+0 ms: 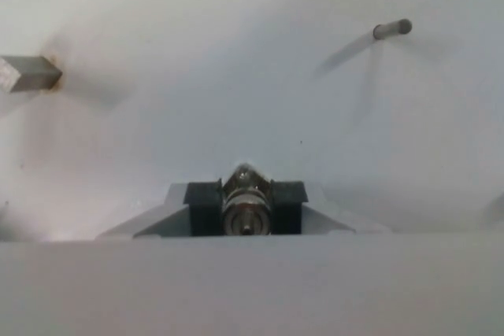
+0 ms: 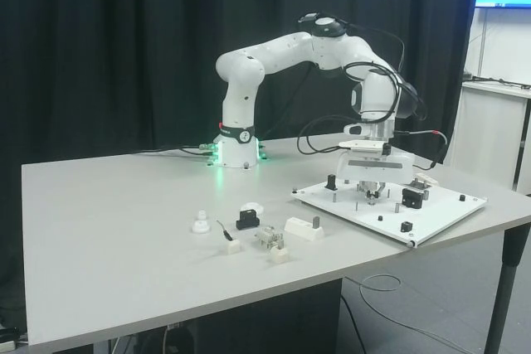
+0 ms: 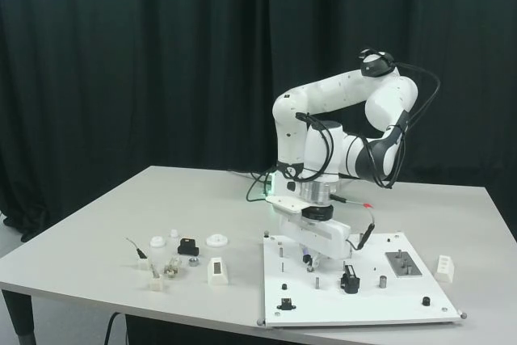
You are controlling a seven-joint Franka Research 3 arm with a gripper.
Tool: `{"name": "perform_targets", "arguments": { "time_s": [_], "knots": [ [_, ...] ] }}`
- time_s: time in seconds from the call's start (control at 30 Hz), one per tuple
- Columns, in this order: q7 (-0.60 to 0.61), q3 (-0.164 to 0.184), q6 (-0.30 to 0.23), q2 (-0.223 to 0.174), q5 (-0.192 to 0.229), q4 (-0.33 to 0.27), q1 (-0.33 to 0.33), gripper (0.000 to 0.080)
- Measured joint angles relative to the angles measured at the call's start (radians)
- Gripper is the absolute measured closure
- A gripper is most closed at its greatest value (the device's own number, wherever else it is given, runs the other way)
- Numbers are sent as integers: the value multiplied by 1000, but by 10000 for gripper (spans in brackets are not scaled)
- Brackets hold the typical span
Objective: Insert BNC.
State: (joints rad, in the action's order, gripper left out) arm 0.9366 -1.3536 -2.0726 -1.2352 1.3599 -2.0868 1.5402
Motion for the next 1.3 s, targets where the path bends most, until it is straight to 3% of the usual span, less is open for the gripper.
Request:
{"name": "perform_targets", "arguments": {
  "time_s": [0.57,1.3],
  "knots": [
    [-137,11,-4,0,0,5,-7,679],
    [-138,14,-2,1,7,6,-12,679]
  ]
}}
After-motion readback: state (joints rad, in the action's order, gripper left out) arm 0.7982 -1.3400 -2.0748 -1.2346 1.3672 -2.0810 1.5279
